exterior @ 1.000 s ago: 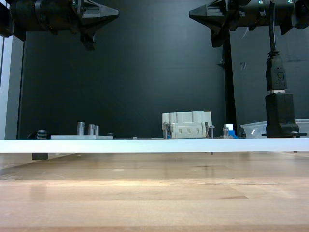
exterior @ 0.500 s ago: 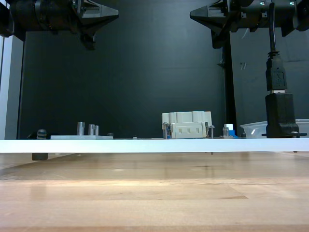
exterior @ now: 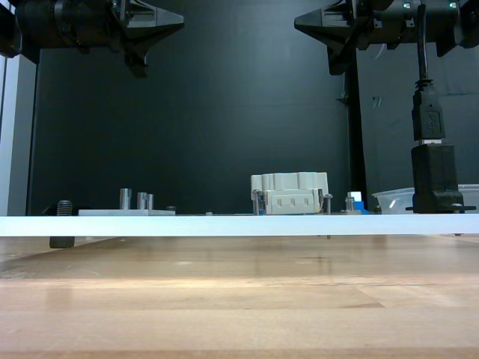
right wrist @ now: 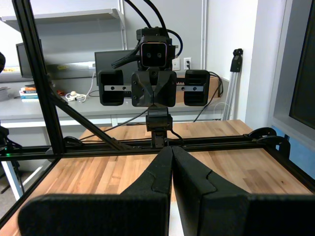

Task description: Pick the USB connector and install on taskboard

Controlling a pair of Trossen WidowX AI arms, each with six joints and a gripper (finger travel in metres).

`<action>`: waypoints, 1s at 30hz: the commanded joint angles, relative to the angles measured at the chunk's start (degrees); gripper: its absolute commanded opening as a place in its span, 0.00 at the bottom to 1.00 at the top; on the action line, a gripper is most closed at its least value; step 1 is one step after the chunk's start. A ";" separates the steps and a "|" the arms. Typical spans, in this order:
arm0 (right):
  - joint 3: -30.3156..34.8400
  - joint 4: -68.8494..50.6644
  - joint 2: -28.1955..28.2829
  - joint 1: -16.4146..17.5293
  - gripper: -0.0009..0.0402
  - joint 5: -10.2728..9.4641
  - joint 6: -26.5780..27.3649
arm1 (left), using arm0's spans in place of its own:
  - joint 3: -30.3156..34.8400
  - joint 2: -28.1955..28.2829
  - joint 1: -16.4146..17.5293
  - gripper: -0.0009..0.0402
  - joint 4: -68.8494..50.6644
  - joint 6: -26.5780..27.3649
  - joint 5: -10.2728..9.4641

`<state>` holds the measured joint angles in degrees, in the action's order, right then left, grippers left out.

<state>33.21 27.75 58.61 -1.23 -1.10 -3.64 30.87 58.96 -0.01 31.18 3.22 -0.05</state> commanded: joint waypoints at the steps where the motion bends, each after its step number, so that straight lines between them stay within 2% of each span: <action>1: 0.00 -0.04 0.00 0.00 0.02 0.00 0.09 | 0.00 0.00 0.02 0.02 0.00 0.00 0.00; 30: 0.00 -1.42 0.00 0.00 0.02 0.00 0.07 | 0.00 0.00 0.00 0.02 0.00 0.00 0.00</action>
<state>33.21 26.39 58.59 -1.23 -1.10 -3.55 30.87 58.94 -0.01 31.16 3.25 -0.05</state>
